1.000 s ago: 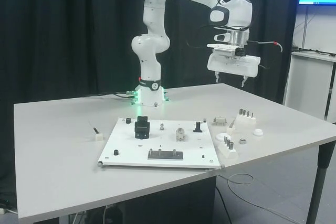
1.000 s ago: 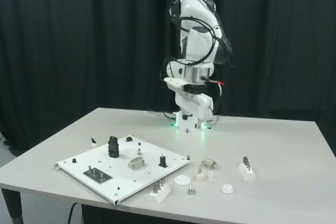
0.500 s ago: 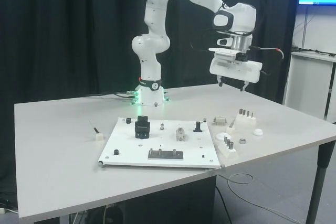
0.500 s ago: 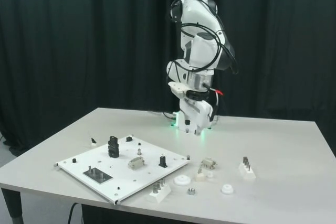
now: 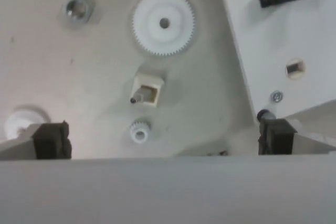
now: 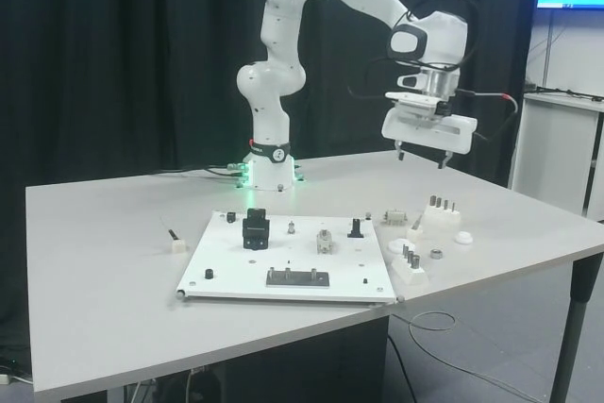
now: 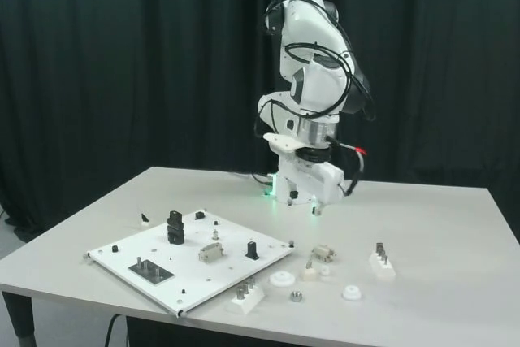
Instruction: Pick Ethernet.
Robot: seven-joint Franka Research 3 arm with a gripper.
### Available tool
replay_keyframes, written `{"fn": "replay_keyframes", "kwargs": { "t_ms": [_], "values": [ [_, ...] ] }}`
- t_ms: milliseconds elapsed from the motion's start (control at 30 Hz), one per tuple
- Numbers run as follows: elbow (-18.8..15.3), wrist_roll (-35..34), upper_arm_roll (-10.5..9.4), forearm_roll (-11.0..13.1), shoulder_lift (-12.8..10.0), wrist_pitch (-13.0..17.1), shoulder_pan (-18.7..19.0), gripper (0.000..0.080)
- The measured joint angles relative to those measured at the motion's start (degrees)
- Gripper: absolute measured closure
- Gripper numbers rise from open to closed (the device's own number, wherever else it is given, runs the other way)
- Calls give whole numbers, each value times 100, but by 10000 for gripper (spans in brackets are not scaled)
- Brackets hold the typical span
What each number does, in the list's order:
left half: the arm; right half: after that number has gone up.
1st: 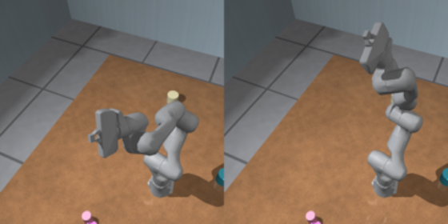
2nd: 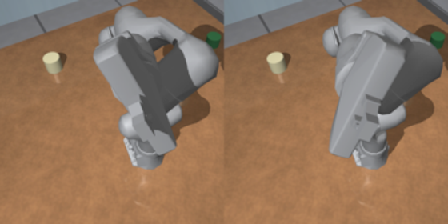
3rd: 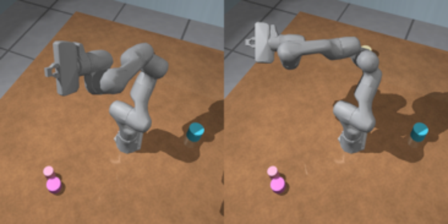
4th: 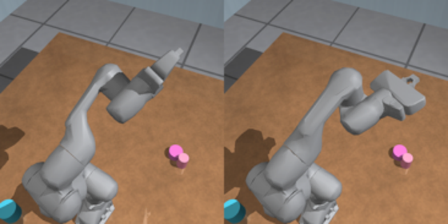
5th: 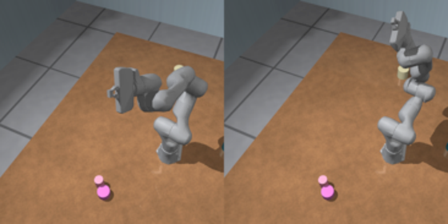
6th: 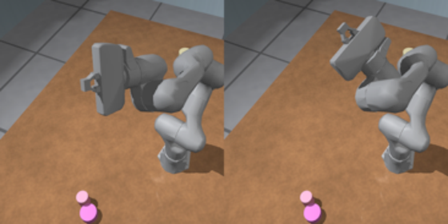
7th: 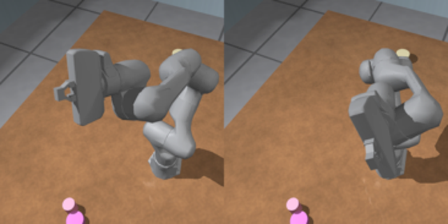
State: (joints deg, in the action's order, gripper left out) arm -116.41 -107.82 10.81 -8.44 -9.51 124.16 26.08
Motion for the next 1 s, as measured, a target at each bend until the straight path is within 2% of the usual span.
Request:
{"fn": "replay_keyframes", "kwargs": {
  "t_ms": [433,1000],
  "values": [
    [1,2232,-62,0,-12,0,-1,3],
    [1,4490,-62,-25,-85,-6,-25,3]
  ]
}}
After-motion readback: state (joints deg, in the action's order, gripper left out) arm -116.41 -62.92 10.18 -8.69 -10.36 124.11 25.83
